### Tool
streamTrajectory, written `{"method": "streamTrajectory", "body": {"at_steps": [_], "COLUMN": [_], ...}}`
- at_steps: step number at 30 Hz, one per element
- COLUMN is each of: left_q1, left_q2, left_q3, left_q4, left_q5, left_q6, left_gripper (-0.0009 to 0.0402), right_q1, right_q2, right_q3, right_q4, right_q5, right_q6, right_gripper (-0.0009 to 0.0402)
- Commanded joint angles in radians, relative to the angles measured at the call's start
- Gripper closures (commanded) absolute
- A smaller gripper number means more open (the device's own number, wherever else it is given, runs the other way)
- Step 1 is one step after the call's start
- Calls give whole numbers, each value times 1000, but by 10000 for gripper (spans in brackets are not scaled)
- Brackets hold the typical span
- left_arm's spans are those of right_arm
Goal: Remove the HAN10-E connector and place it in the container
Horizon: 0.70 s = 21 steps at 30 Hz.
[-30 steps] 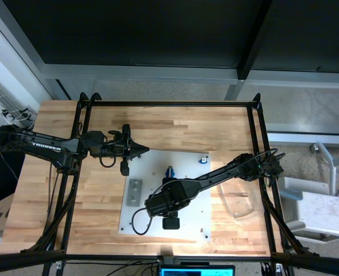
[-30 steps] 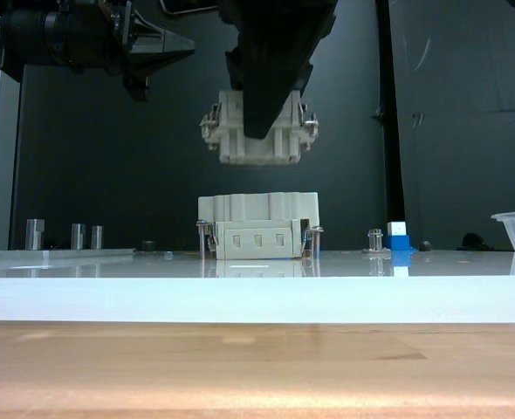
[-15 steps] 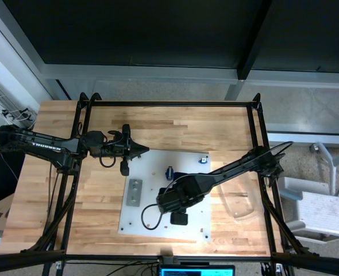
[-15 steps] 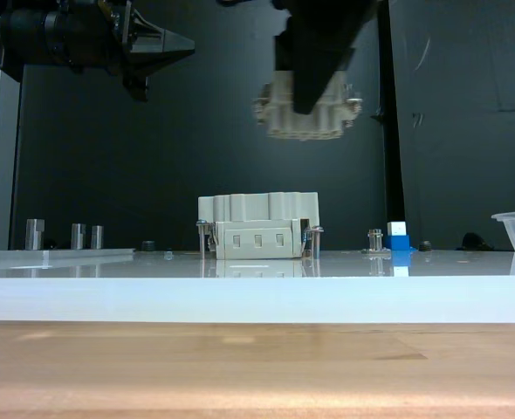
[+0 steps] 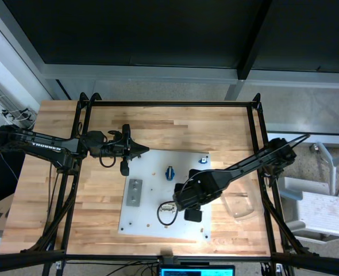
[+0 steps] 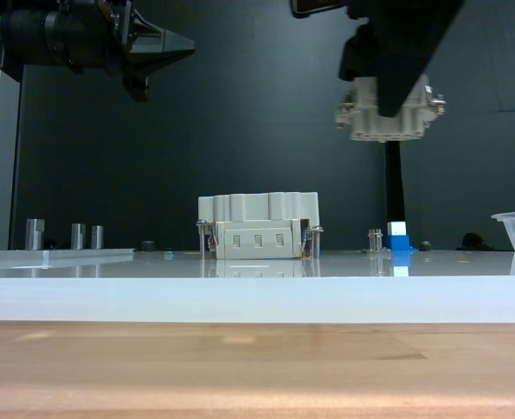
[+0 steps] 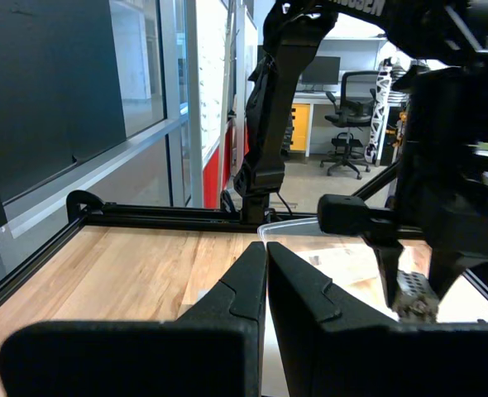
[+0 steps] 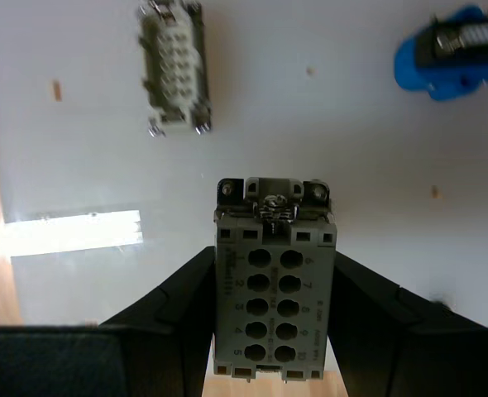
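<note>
Carry step: right jaws gripped the connector (image 6: 386, 118) above the board; next, tray (image 5: 245, 211) at 3 o'clock. Left jaws, closed and empty, parked at 10 o'clock.

We look down on a pale wooden table (image 5: 175, 123) edged by a black frame (image 5: 169, 104), standing on a speckled grey floor (image 5: 175, 89). In the left wrist view, glass partitions (image 7: 136, 66) line a bright office with black chairs (image 7: 349, 134) and a yellow cabinet (image 7: 300, 126).
</note>
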Motion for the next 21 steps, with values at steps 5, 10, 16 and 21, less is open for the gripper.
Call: {"method": "streamTrajectory", "body": {"at_steps": [5,10,16,21], "left_q1": [0,0,0,0], "left_q2": [0,0,0,0], "left_q3": [0,0,0,0], "left_q4": [0,0,0,0], "left_q5": [0,0,0,0], "left_q6": [0,0,0,0], "left_gripper": [393,393,393,393], "right_q1": [23,36,58,79], "right_q2": [-118,-200,-276,-333], "right_q3": [-166,-275,-367,-436], "right_q4": [29,64,67,59], "right_q5": [1,2,3,25], "right_q6": [76,130,161,200], "right_gripper": [373,373,373,373]}}
